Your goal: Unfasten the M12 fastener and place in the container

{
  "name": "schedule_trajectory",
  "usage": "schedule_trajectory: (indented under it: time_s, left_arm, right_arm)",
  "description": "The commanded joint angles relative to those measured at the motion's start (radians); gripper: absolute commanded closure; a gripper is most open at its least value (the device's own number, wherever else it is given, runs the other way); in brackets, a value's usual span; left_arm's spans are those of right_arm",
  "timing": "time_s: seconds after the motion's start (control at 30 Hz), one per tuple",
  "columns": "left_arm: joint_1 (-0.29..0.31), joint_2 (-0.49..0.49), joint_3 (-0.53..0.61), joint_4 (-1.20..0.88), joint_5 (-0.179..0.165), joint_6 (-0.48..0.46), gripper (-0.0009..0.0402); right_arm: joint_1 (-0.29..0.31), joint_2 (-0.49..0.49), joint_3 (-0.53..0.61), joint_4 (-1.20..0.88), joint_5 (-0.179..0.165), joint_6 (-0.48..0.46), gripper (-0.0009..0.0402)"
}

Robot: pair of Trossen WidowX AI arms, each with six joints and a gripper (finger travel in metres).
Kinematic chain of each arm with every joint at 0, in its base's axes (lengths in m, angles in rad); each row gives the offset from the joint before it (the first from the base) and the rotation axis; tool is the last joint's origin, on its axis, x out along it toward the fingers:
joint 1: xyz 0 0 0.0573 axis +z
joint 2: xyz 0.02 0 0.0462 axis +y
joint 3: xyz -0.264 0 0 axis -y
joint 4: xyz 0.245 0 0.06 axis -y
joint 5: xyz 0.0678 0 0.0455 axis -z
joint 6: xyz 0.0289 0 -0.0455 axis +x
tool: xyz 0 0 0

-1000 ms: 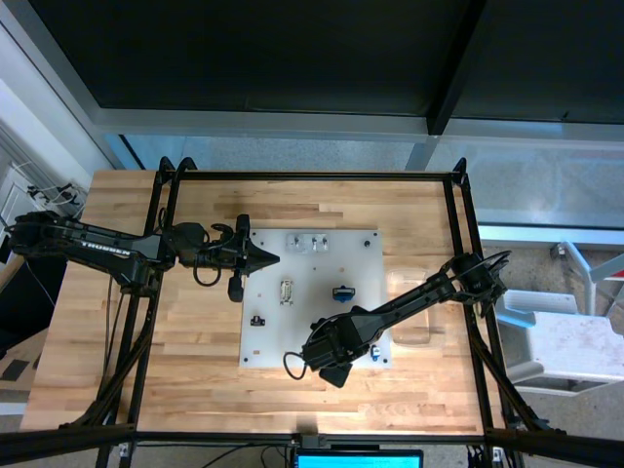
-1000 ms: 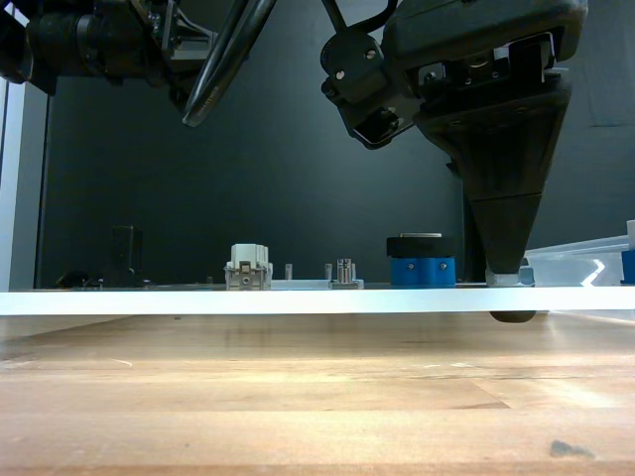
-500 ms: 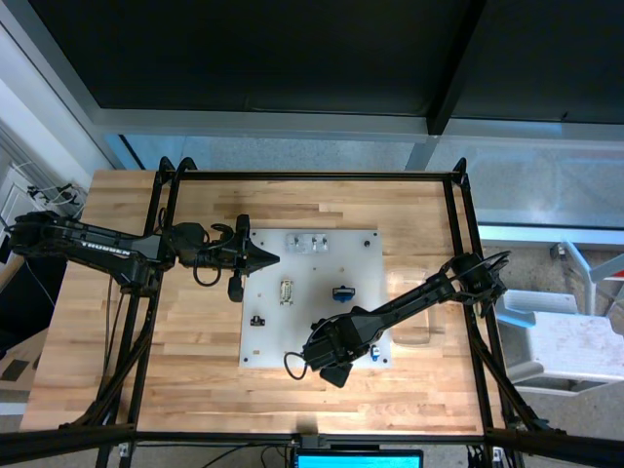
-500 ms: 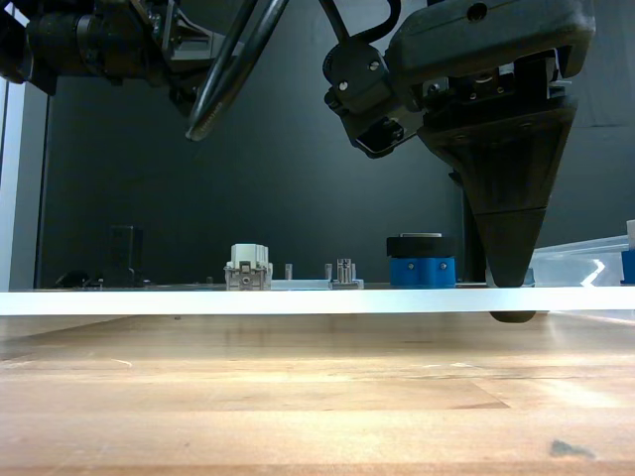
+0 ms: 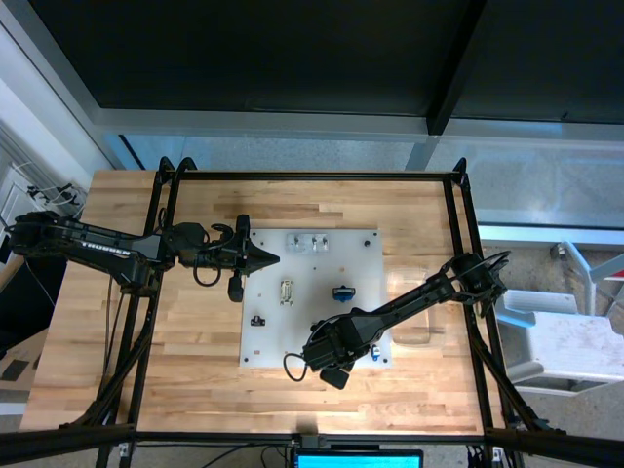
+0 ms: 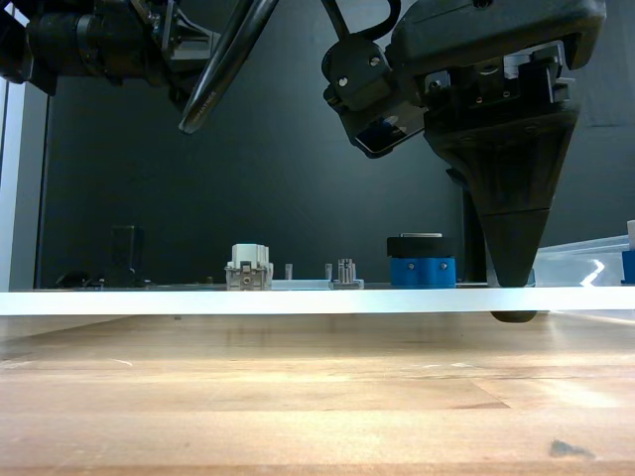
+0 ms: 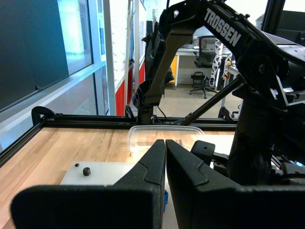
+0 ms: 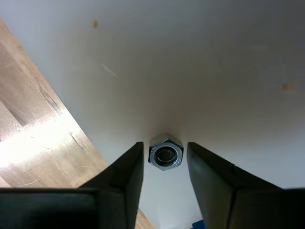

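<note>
Right arm: We are seeing it reaching in from the right edge of the bench [image 5: 195,370] and stretching low across the near right part of the white board [image 5: 292,331]. Its wrist is bending so that the right tool [image 6: 514,276] is pointing straight down, close to the board's near edge.
Right tool: Its fingers [image 8: 126,181] are standing narrowly parted on either side of the M12 nut [image 8: 166,153]. A thin strip of white is showing between each finger and the nut, so we are not seeing them touching it.
M12 nut: Silver and six-sided, it is sitting flat on the white board with a dark core filling its bore.
Left arm: It is reaching in level from the left edge. The left tool [image 5: 267,258] is hanging high over the board's far left corner, its fingers closing to a thin slit and gripping nothing.
Hidden: In the high and low views the right tool is covering the nut. The stud's ribs are out of sight, so we cannot tell how the nut is sitting on it.
Container: The clear tray [image 5: 417,333] is lying on the bench just beside the board's right edge, with the right arm crossing over it. The nut is lying outside it, on the board.
</note>
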Motion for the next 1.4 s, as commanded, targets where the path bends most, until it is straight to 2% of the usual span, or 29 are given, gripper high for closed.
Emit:
schedule_trajectory:
  time_s: [0.03, 0.23, 0.4, 0.53, 0.63, 0.87, 1.03, 1.3, 1.4]
  left_arm:
    - [0.0, 0.0, 0.0, 0.0, 0.0, 0.0, 0.0393]
    - [0.0, 0.0, 0.0, 0.0, 0.0, 0.0, 0.0393]
    - [0.0, 0.0, 0.0, 0.0, 0.0, 0.0, 0.0393]
    - [0.0, 0.0, 0.0, 0.0, 0.0, 0.0, 0.0393]
    - [0.0, 0.0, 0.0, 0.0, 0.0, 0.0, 0.0393]
    - [0.0, 0.0, 0.0, 0.0, 0.0, 0.0, 0.0393]
    - [0.0, 0.0, 0.0, 0.0, 0.0, 0.0, 0.0393]
    - [0.0, 0.0, 0.0, 0.0, 0.0, 0.0, 0.0393]
    - [0.0, 0.0, 0.0, 0.0, 0.0, 0.0, 0.0393]
  right_arm:
    - [-0.001, -0.002, -0.001, -0.005, 0.003, 0.003, 0.0302]
    - [-0.001, -0.002, -0.001, 0.005, 0.003, -0.001, 0.0339]
    - [-0.001, -0.002, -0.001, 0.013, 0.003, -0.042, 0.0362]
    - [-0.001, -0.002, -0.001, 0.018, 0.002, -0.14, 0.0376]
    - [-0.001, -0.002, -0.001, 0.018, 0.003, -0.253, 0.0383]
    - [-0.001, -0.002, -0.001, 0.018, 0.006, -0.662, 0.0387]
    - [-0.006, -0.002, -0.001, 0.018, 0.006, -0.998, 0.0387]
    - [-0.012, -0.007, 0.0, 0.018, 0.007, -1.59, 0.0387]
    - [-0.013, -0.014, 0.0, 0.018, 0.007, -1.75, 0.0387]
